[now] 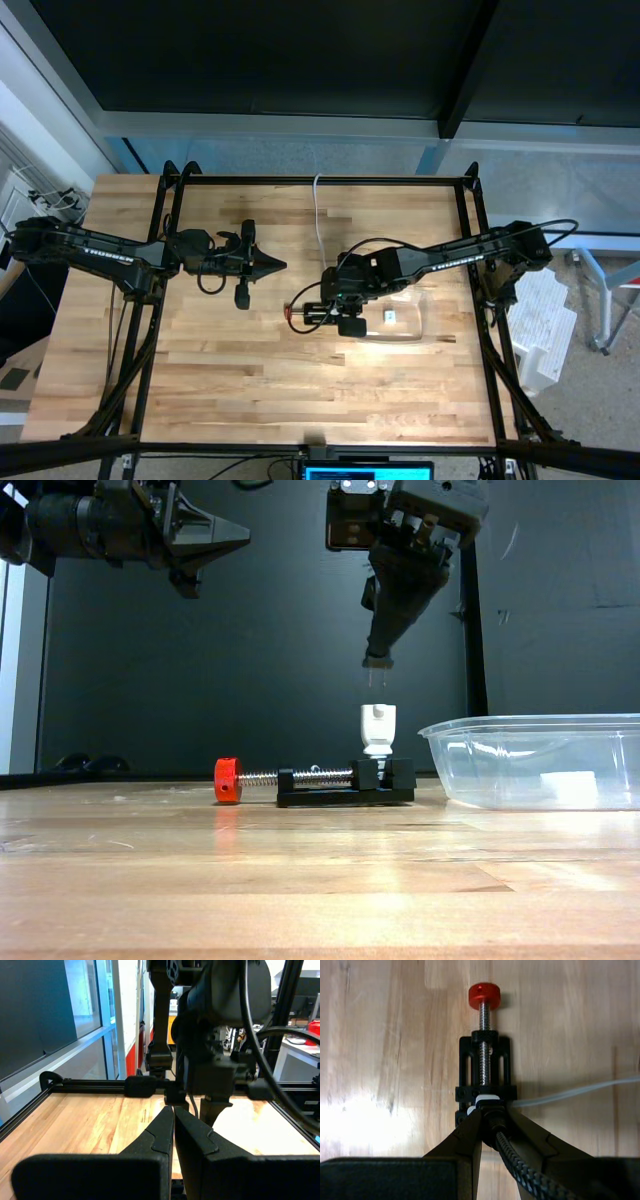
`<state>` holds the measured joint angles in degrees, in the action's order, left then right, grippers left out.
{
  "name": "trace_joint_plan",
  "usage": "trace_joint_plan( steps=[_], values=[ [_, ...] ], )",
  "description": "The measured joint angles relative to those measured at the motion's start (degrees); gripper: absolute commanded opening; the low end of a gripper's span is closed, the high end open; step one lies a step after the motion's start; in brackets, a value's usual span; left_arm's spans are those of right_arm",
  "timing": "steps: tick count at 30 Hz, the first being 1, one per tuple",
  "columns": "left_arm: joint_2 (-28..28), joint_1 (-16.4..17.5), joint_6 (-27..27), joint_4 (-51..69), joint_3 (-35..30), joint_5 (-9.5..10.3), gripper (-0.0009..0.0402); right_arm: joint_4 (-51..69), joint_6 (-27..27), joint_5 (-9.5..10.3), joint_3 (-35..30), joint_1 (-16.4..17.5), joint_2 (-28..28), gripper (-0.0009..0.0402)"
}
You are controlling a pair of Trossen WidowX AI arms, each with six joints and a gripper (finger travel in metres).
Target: Remove the power plug from the receptacle and place in the container
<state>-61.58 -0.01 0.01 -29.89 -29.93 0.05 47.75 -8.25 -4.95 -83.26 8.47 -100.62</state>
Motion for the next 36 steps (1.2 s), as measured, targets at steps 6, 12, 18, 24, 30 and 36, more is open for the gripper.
trace_joint_plan(
  steps=[6,12,18,24,30,36],
  values=[
    [0.0,0.0,0.0,0.0,0.0,0.00,0.0000,1.4,-0.2,0.00,1.2,0.2,2.3,0.0000],
    [0.0,0.0,0.0,0.0,0.0,0.00,0.0000,1.0,-0.4,-0.04,6.1,1.5,6.6,0.0000],
    [0.0,0.0,0.0,0.0,0.0,0.00,0.0000,-0.2,-2.2,-0.11,12.9,2.4,11.2,0.0000],
    [0.0,0.0,0.0,0.0,0.0,-0.02,0.0000,-5.4,-4.7,-0.04,20.5,4.1,15.0,0.0000],
    [0.0,0.0,0.0,0.0,0.0,-0.02,0.0000,-9.2,-7.6,-1.73,26.7,6.3,16.7,0.0002],
    [0.0,0.0,0.0,0.0,0.0,0.00,0.0000,-15.1,-9.4,-2.25,31.8,7.0,17.7,0.0029]
  ],
)
